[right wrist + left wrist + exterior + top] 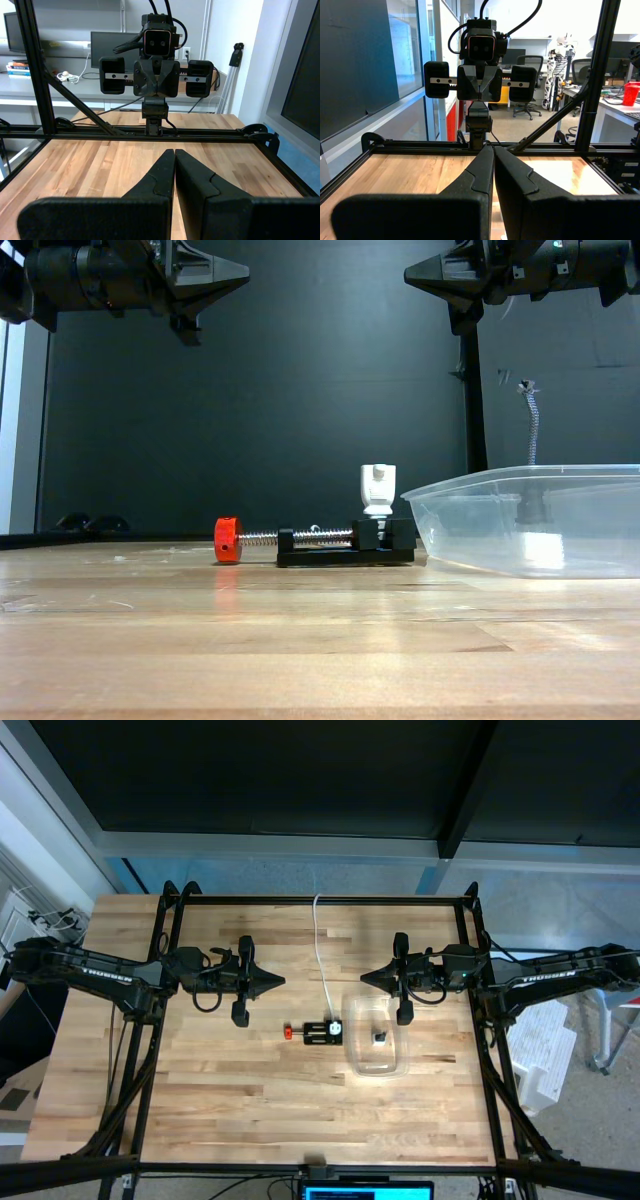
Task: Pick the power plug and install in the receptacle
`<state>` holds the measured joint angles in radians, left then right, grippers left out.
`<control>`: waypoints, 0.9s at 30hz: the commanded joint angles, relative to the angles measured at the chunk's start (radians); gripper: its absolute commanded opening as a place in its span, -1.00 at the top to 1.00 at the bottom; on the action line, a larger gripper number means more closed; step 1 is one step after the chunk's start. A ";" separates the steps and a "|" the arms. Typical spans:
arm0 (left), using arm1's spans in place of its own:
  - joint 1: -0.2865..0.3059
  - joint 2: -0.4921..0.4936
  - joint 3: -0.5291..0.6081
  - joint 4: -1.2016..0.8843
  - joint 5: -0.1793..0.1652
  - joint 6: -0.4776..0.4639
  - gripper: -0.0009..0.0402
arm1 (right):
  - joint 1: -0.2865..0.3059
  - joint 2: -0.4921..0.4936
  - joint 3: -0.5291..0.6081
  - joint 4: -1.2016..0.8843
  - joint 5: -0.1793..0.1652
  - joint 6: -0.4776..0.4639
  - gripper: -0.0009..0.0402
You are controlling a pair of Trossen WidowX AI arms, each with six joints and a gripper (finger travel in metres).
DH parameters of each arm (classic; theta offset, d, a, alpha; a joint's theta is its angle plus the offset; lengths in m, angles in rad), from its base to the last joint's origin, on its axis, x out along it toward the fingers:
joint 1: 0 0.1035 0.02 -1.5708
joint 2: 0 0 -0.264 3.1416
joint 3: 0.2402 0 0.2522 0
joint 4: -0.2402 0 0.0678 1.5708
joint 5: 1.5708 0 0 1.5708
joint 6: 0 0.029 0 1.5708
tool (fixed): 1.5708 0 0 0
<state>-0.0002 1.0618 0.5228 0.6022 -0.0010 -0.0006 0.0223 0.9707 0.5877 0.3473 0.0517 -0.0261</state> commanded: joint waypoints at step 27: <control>0.000 0.000 0.000 0.000 0.000 0.000 0.96 | 0.003 -0.012 0.134 -0.373 -0.002 0.003 0.96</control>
<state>-0.0002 1.0618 0.5228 0.6022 -0.0006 -0.0006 0.0250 0.9592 0.6933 0.0505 0.0570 -0.0246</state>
